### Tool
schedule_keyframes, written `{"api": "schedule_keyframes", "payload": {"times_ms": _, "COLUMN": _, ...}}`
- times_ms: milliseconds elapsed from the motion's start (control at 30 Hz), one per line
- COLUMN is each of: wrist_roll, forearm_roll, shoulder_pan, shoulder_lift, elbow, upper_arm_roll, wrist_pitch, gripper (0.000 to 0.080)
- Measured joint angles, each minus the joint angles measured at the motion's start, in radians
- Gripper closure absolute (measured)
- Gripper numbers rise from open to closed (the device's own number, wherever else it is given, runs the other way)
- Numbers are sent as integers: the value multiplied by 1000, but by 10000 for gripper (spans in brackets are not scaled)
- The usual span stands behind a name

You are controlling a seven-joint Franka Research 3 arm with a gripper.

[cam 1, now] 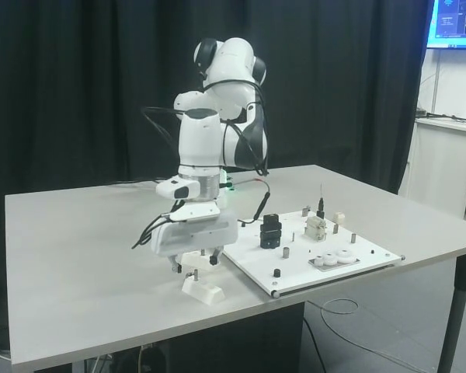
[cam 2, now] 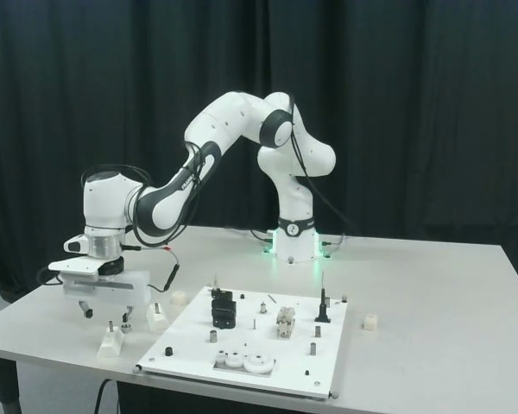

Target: Pick round peg 2.

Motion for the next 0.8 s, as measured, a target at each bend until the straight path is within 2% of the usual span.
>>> {"api": "schedule_keyframes", "payload": {"times_ms": 800, "wrist_roll": 0, "forearm_roll": 0, "shoulder_pan": -6, "shoulder_lift": 42, "elbow": 21, "upper_arm_roll": 2, "wrist_pitch": 7, "gripper": 3}}
